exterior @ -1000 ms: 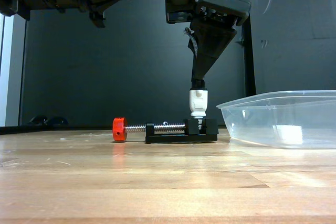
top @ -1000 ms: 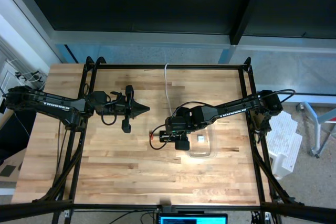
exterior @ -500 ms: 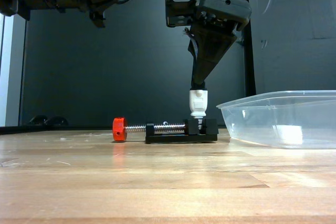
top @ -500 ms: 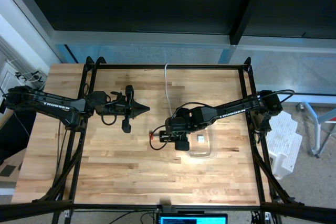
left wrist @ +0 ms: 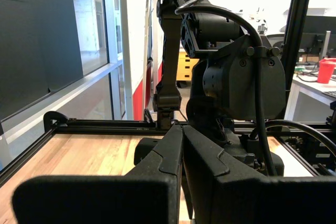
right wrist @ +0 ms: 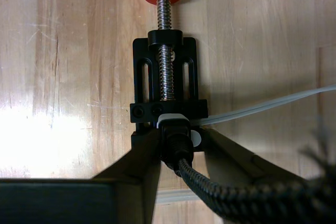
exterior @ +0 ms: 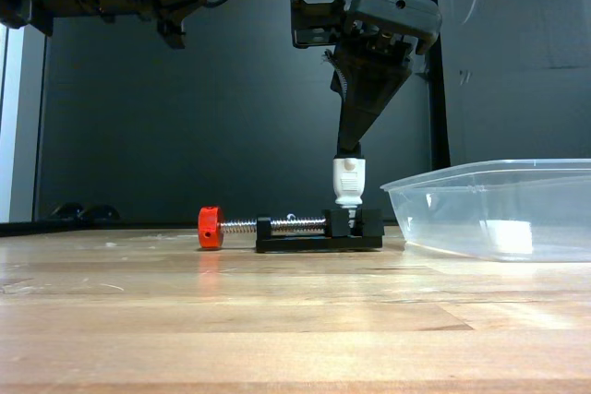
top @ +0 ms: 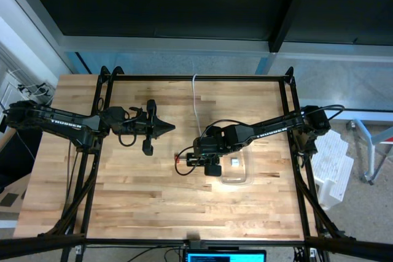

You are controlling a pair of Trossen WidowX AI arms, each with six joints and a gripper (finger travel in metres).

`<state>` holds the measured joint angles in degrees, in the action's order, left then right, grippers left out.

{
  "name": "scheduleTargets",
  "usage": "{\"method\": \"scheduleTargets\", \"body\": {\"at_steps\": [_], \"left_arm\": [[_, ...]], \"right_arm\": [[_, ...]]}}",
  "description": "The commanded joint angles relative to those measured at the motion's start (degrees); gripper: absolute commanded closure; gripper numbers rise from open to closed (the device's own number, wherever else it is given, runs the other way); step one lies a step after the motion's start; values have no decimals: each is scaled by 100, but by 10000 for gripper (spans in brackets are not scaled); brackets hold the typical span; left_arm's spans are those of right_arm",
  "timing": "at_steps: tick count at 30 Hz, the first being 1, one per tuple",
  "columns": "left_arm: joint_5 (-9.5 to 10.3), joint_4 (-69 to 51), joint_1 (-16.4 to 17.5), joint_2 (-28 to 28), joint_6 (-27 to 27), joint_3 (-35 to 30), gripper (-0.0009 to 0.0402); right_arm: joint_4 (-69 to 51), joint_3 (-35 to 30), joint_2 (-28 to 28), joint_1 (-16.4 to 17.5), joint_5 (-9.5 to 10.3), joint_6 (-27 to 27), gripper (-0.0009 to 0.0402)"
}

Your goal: Remove the power plug from the receptacle and place in the container

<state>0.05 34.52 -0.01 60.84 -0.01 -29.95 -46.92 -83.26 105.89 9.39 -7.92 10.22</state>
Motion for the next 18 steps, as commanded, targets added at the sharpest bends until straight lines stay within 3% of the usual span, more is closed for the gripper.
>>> {"method": "scheduleTargets", "body": {"at_steps": [1, 5, 18], "left_arm": [[-2, 0, 2, 2, 0, 0, 393], [-2, 0, 2, 2, 0, 0, 393], [-2, 0, 2, 2, 0, 0, 393]], "right_arm": [[-2, 0, -2, 0, -7, 2, 341], [-2, -13, -2, 0, -2, -11, 394], [-59, -111, -9, 4, -4, -4, 393]]}}
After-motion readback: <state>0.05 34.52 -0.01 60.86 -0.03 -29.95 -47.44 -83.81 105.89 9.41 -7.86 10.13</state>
